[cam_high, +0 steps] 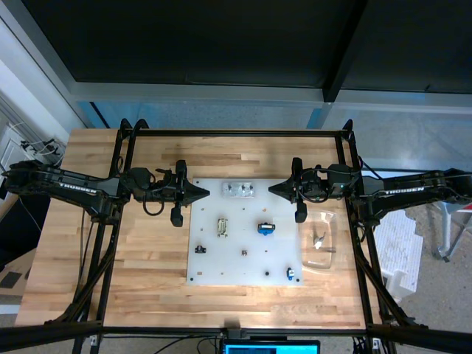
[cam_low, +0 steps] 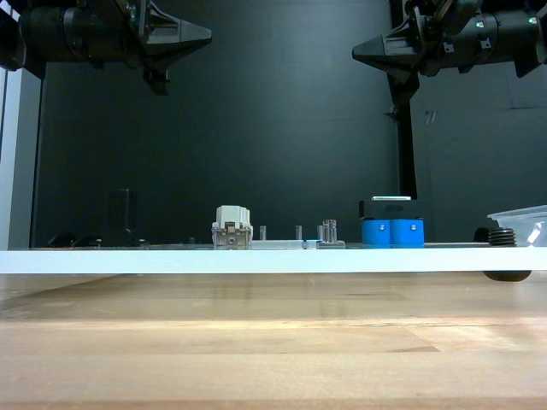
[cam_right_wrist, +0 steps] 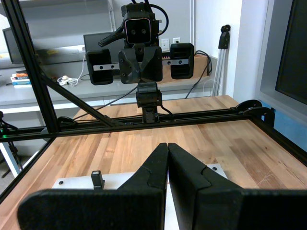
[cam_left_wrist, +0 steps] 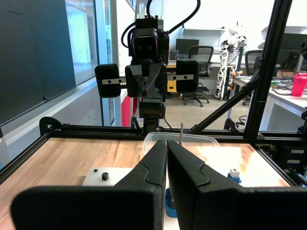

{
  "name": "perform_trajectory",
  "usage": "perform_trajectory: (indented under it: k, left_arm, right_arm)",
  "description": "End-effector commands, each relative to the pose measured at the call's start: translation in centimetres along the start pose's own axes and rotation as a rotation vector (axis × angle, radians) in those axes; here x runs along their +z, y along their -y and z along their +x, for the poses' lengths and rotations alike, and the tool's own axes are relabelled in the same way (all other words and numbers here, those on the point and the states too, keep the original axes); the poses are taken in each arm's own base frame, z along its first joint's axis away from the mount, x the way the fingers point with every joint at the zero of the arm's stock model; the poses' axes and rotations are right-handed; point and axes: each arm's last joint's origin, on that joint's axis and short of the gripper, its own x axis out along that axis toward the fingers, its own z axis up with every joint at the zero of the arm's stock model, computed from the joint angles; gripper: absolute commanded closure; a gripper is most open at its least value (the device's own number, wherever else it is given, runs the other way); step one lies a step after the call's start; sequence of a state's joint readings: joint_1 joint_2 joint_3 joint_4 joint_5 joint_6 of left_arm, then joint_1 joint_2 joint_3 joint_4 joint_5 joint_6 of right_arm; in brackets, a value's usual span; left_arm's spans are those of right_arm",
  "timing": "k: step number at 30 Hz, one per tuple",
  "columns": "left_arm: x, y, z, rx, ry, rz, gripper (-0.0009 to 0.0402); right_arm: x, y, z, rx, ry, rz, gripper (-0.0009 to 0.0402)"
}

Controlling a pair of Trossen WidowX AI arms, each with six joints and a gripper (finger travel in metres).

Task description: Pick the RJ45 connector and install on taskboard

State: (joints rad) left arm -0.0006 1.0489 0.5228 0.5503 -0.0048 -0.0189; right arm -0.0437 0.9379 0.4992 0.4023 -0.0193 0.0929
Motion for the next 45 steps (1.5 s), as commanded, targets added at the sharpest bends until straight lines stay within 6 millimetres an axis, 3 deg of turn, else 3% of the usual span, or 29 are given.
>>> perform_trajectory:
  k: [1, 17, 27, 45]
  left_arm:
    - [0.0, 0.0, 0.0, 0.001, 0.000, 0.000, 0.0393]
    - [0.0, 0.0, 0.0, 0.001, 0.000, 0.000, 0.0393]
    - [0.0, 0.0, 0.0, 0.001, 0.000, 0.000, 0.0393]
    - [0.0, 0.0, 0.0, 0.000, 0.000, 0.000, 0.0393]
  right_arm:
    - [0.0, 0.0, 0.0, 0.001, 0.002, 0.000, 0.0393]
    - [0.9, -0.1, 0.0, 0.002, 0.018, 0.015, 0.0393]
    - [1.8, -0.3, -1.2, -0.017, -0.322, 0.018, 0.0393]
    - [4.0, -1.0, -4.8, -0.013, -0.739, 0.020, 0.0393]
